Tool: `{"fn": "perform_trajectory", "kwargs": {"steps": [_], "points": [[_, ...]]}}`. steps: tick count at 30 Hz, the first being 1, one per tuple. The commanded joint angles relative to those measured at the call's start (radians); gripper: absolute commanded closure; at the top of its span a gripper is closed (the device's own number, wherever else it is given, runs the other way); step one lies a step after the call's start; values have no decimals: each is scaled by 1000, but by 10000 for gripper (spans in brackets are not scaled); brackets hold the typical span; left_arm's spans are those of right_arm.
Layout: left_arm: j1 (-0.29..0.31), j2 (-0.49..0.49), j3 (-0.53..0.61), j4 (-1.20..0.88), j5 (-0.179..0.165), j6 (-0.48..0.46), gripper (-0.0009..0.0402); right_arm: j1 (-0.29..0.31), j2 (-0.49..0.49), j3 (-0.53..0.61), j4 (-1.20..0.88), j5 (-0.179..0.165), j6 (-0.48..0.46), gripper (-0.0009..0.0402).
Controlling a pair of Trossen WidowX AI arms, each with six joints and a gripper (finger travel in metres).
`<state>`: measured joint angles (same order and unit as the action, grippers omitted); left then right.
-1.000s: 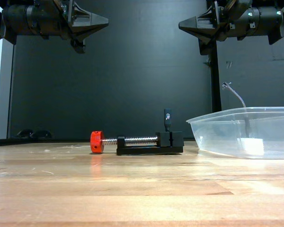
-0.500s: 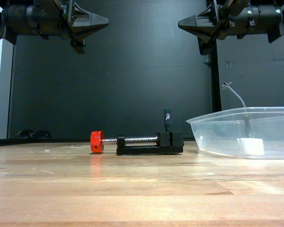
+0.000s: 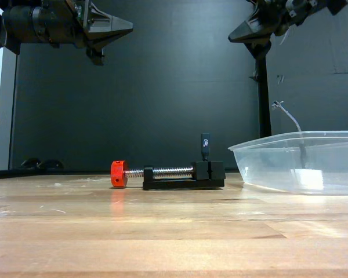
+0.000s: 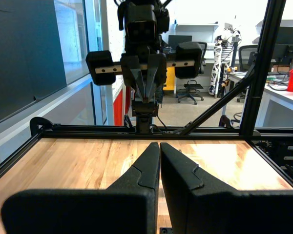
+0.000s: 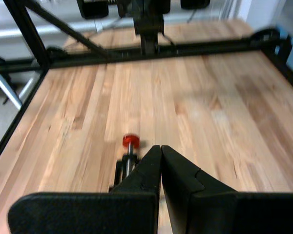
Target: Pick the USB-C connector and install on taskboard
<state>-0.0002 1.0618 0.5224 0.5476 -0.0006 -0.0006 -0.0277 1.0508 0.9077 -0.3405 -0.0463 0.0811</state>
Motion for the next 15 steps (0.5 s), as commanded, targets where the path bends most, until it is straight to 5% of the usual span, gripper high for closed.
{"fn": "perform_trajectory", "kwargs": {"steps": [1, 15], "points": [[0, 0, 0, 0, 0, 0, 393, 2, 28, 61, -130, 1, 0, 393], [0, 0, 0, 0, 0, 0, 393, 38, 104, 135, -443, 0, 8, 393]]}}
